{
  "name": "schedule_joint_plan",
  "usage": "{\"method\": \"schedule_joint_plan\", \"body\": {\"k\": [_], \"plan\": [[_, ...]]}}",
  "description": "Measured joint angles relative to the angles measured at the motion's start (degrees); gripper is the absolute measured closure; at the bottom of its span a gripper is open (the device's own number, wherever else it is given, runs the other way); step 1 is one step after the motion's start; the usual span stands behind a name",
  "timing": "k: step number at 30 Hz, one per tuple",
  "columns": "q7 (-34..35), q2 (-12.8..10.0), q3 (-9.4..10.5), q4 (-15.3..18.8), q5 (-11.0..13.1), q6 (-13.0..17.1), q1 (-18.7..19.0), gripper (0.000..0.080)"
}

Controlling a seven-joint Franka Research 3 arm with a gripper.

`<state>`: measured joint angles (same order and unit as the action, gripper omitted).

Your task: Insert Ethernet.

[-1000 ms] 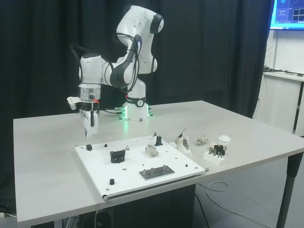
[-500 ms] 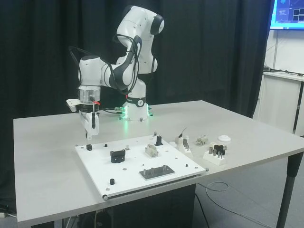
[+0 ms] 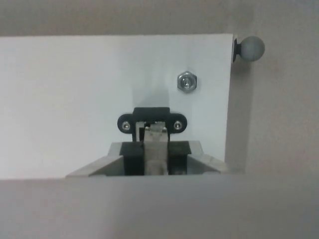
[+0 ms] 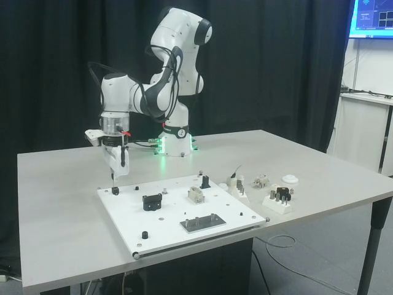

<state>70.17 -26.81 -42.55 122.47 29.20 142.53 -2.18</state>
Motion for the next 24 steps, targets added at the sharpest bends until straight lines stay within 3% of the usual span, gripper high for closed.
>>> {"method": "schedule_joint_plan", "body": {"k": [24], "plan": [[-0.91,0.0,0.06,0.26,1.05,0.17,0.0,0.0708]]}}
